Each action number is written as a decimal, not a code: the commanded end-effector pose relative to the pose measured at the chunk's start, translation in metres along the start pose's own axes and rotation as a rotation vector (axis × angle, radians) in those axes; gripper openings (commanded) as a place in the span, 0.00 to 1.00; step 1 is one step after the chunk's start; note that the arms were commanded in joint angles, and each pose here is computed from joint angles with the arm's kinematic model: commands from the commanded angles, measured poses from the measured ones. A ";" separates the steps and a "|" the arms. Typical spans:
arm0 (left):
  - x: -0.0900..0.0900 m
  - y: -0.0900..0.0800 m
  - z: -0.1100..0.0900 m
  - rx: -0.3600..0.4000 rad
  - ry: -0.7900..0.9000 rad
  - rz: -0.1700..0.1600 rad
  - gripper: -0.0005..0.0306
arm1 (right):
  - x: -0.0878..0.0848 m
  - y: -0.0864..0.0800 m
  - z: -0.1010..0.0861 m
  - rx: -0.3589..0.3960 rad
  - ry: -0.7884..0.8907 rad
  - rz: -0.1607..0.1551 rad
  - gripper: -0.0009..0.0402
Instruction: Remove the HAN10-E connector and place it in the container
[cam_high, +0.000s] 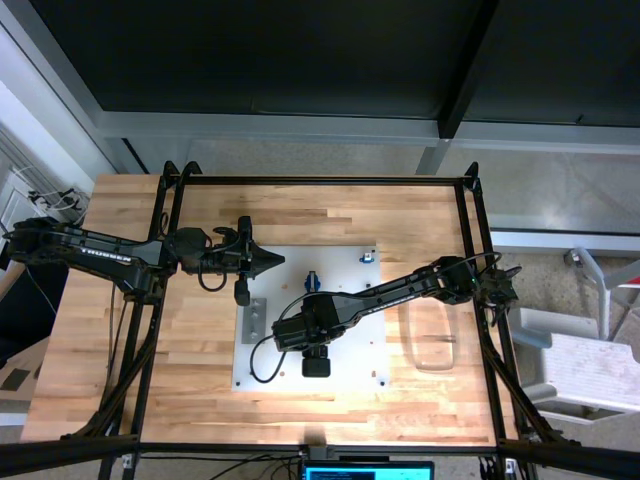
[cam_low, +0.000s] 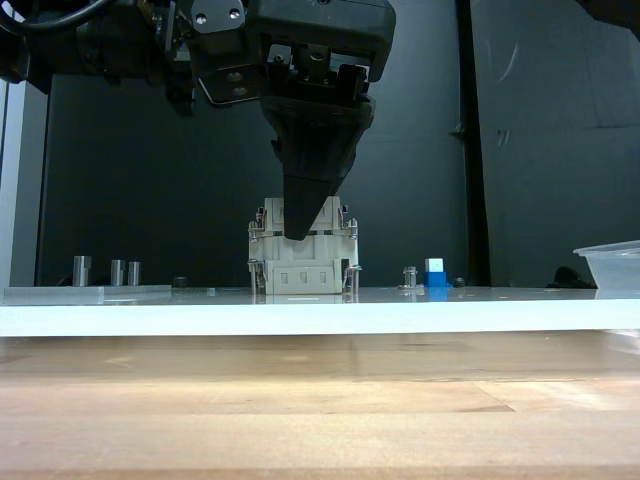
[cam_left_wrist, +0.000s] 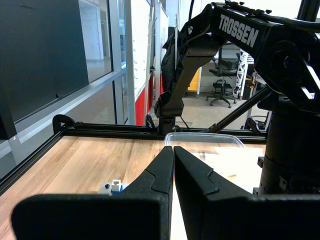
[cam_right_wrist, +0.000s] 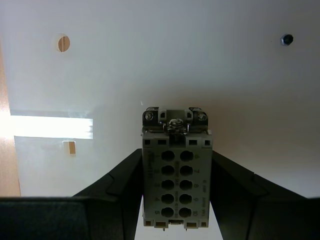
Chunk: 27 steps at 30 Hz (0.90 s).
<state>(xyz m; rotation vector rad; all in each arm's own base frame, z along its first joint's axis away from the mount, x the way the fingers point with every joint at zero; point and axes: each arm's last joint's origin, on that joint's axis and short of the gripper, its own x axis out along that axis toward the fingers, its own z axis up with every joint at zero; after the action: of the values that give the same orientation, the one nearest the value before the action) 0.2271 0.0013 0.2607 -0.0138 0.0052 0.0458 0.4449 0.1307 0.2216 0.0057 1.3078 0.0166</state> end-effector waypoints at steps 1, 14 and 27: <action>0.000 0.000 0.000 0.000 0.000 0.000 0.02 | -0.003 0.000 0.000 0.000 -0.004 0.004 0.12; 0.000 0.000 0.000 0.000 0.000 0.000 0.02 | -0.018 -0.002 -0.003 -0.001 -0.004 0.005 0.14; 0.000 0.000 0.000 0.000 -0.001 0.000 0.02 | -0.039 -0.004 -0.008 0.008 -0.020 0.002 0.14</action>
<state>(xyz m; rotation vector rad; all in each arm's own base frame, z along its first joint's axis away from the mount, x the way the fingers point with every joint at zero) 0.2270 0.0013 0.2606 -0.0142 0.0056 0.0458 0.4285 0.1260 0.2554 0.0129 1.2918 0.0179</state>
